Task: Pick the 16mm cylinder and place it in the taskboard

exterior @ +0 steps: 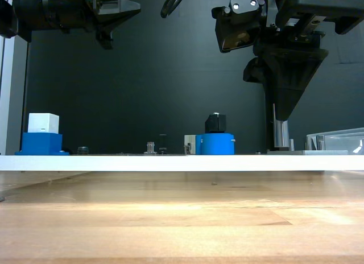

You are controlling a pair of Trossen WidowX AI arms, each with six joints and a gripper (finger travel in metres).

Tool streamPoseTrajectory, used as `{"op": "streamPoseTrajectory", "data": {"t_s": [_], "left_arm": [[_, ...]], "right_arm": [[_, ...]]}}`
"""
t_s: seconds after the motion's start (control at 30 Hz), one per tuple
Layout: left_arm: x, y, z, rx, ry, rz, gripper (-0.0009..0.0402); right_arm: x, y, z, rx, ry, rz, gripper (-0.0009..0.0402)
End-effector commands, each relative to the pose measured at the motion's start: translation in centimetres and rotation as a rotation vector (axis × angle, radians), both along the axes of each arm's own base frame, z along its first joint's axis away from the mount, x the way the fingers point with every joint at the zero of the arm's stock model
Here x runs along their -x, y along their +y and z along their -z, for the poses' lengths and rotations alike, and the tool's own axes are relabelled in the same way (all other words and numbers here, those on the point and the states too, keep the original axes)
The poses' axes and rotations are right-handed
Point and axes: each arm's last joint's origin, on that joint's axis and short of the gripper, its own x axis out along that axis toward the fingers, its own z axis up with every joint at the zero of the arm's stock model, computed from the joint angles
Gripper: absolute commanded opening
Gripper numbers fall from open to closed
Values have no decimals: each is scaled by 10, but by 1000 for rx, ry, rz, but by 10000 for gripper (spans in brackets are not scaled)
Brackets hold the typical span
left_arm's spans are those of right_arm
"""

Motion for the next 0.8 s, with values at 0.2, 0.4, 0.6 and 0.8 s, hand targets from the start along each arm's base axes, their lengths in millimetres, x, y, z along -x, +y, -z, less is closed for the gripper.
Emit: {"op": "streamPoseTrajectory", "data": {"t_s": [0.2, 0.4, 0.6, 0.8], "left_arm": [[0, 0, 0, 0, 0, 0, 0], [0, 0, 0, 0, 0, 0, 0], [0, 0, 0, 0, 0, 0, 0], [0, 0, 0, 0, 0, 0, 0]], "right_arm": [[0, 0, 1, 4, 0, -1, 29], [-1, 1, 6, 7, 13, -1, 29], [-2, 1, 7, 6, 8, -2, 29], [-2, 1, 7, 6, 8, -2, 29]]}}
